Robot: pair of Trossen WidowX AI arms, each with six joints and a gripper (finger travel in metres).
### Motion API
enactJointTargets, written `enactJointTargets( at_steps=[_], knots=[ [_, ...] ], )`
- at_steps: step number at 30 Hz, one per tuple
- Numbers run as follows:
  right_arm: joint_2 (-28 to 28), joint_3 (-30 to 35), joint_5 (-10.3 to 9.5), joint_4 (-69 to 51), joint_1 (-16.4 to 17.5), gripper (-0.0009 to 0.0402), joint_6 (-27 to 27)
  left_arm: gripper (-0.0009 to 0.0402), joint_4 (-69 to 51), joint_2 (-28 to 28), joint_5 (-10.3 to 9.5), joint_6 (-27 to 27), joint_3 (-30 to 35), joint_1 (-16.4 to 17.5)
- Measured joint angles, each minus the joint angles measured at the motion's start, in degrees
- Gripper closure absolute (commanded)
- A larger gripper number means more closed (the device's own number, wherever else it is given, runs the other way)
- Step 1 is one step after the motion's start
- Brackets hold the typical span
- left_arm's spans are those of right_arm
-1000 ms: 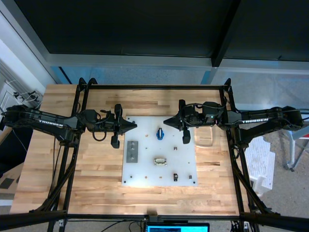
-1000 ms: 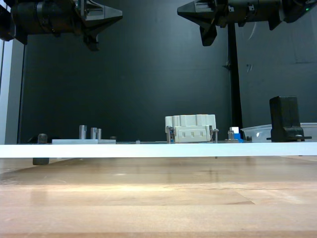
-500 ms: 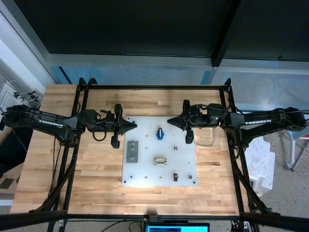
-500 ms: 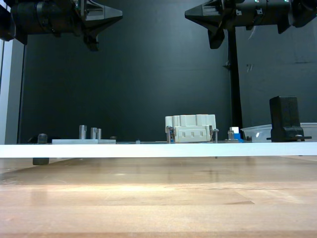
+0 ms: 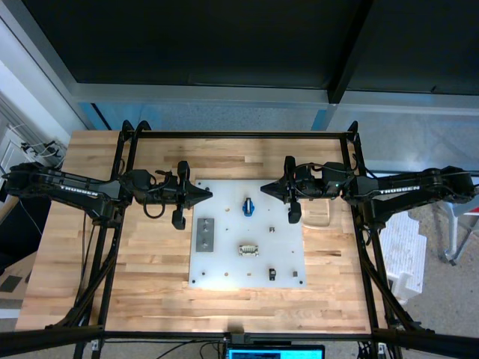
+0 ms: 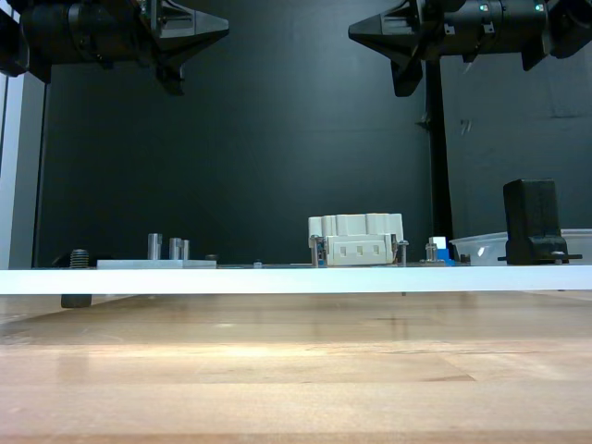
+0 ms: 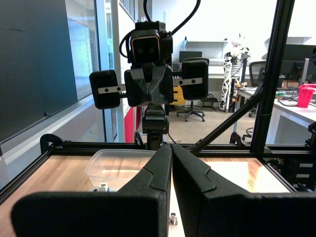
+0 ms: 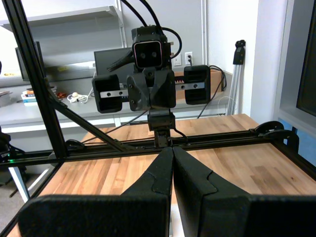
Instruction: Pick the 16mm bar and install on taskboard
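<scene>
**A:** From above, where do the arms sit?

**B:** The left arm [image 5: 75,185] and right arm [image 5: 404,183] both reach inward, stretched nearly level. The left jaws point across the near-left edge of the taskboard [image 5: 224,262]. The right jaws point back at them from over the board's far side, with the blue knob [image 5: 248,206] just beneath and ahead of their tips. A clear tray [image 5: 318,213] lies behind the right jaws, under that arm's wrist.

**A:** What does the low view add?

**B:** Height. Both jaws hang well above the board, tip facing tip, apart. The white connector [image 6: 356,239] stands below the gap between them, and a black block [image 6: 532,222] stands below the right arm.

**A:** And the left wrist view?

**B:** The left jaws are pressed together, holding nothing. The tray lies ahead of and below them, and the right arm faces them head-on.

**A:** The right wrist view?

**B:** The right jaws are also pressed together and empty. The left arm faces them across the wooden tabletop [image 8: 237,168].

**A:** And the 16mm bar?

**B:** I cannot pick it out in any view.
</scene>
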Motion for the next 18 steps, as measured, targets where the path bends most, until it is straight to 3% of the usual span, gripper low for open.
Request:
enactJointTargets(
  at_steps=[18],
  knots=[
    [0.0,-0.66,0.0,0.76,0.0,0.0394,0.02,0.0393,0.0,0.0,-0.02,0.0,0.0,0.0]
  ],
)
